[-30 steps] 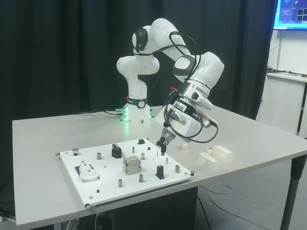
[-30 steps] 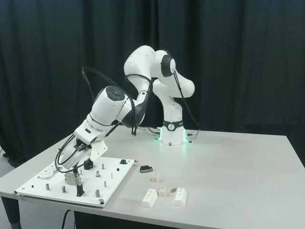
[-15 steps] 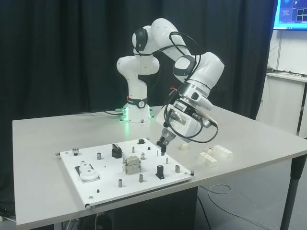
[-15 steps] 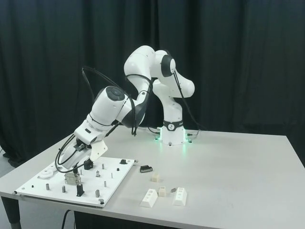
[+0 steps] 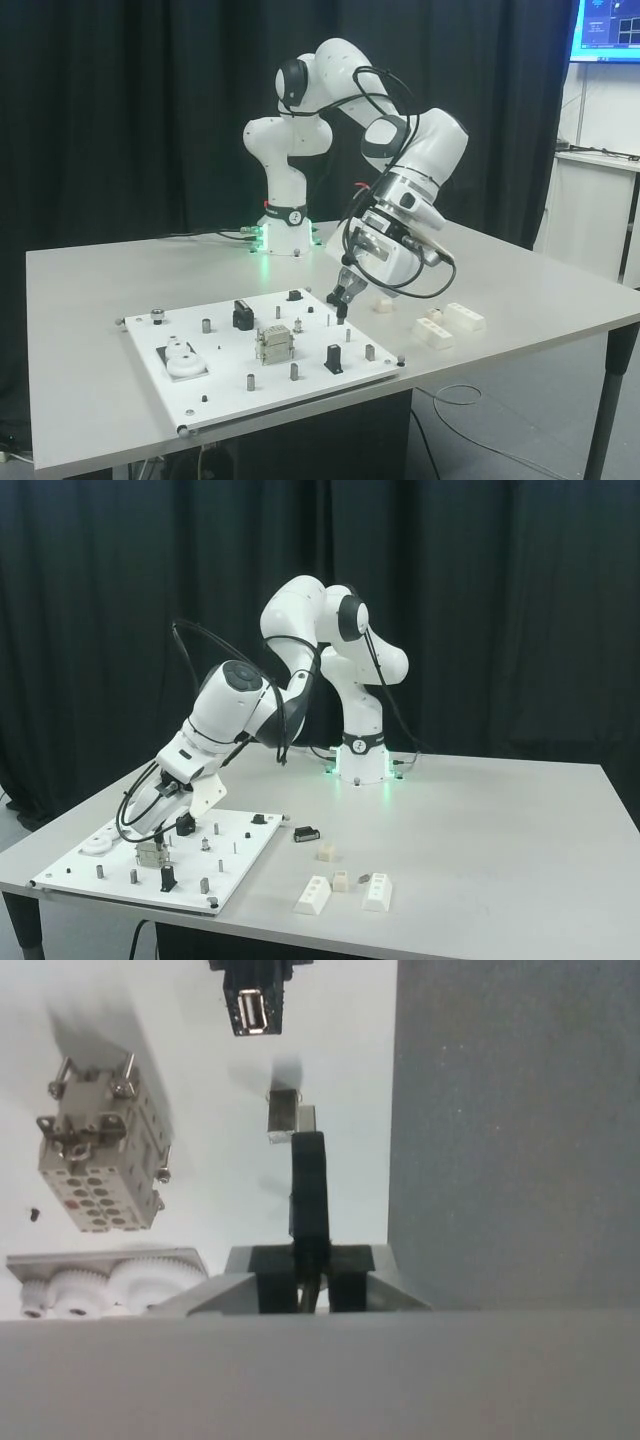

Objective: Place USB.

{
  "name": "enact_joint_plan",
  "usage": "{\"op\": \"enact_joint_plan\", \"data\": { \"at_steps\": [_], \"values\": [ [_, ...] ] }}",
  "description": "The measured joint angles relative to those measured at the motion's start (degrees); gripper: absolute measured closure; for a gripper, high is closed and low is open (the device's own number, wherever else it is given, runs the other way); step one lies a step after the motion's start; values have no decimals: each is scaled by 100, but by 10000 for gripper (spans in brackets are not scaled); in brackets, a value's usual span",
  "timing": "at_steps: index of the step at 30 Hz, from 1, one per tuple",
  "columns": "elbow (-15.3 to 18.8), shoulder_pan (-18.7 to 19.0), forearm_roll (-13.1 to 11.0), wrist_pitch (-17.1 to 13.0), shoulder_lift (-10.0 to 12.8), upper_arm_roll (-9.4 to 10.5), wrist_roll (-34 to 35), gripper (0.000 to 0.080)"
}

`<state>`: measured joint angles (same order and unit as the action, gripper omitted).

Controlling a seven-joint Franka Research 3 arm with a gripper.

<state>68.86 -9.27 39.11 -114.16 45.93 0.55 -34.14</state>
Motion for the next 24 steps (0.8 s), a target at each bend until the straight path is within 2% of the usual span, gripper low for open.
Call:
{"op": "enact_joint_plan", "data": {
  "at_steps": [6,11,18,24],
  "values": [
    [0,0,-1,20,0,55,0,743],
    [-2,3,-19,178,0,173,91,743],
    [-4,26,-28,564,-4,372,278,743],
    [-4,114,-68,929,-7,459,482,743]
  ]
}}
